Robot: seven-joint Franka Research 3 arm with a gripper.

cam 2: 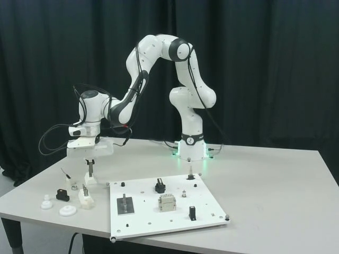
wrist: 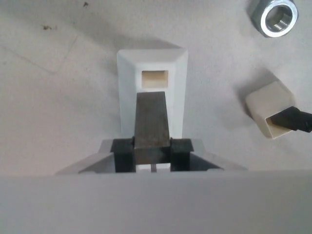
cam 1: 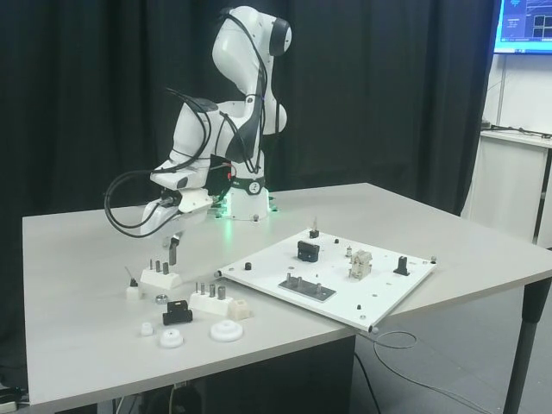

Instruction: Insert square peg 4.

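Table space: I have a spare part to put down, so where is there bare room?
The grey table is bare between the white board and its far edge beside the arm's base. It is crowded at the other end: small white and black parts cluster under the gripper, which holds the square peg.

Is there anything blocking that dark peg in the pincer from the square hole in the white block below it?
Nothing visible does. The pincer holds the square peg over the white block, and its square hole shows open. The nut and small cube lie off to the side.
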